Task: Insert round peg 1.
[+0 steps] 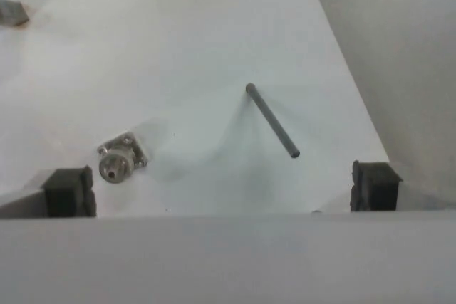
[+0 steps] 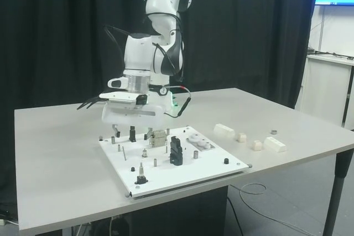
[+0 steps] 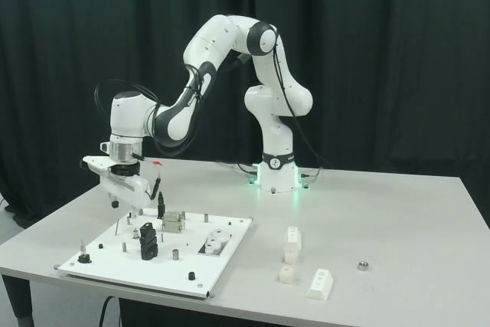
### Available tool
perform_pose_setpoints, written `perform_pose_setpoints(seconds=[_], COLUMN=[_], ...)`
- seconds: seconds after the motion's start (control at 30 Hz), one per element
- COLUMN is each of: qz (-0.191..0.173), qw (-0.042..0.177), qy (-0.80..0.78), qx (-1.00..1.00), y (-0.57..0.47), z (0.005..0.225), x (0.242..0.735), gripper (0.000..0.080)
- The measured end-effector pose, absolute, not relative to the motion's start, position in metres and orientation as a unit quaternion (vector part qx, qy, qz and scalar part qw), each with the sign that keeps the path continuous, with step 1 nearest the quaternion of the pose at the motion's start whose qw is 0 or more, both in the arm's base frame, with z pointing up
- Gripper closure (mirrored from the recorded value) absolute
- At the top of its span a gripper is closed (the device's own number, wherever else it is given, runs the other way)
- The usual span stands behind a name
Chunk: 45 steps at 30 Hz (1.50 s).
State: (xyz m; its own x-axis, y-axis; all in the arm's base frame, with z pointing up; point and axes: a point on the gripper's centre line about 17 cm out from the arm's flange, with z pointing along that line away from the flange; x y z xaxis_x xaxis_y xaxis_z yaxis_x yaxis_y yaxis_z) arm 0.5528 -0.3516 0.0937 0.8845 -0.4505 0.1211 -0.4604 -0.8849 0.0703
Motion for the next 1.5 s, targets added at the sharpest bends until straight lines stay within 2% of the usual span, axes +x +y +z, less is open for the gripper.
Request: perform_pose_setpoints(seconds=[0.83,1.5], qz=[0.034,0.038], qw=[0.042,0.045], qy=[-0.253,-0.252], qx=[0.966,0.966], y=[-0.334,-0.331], z=[0.077,0.074], x=[0.541,0.544], gripper=[0.0003,0.0003])
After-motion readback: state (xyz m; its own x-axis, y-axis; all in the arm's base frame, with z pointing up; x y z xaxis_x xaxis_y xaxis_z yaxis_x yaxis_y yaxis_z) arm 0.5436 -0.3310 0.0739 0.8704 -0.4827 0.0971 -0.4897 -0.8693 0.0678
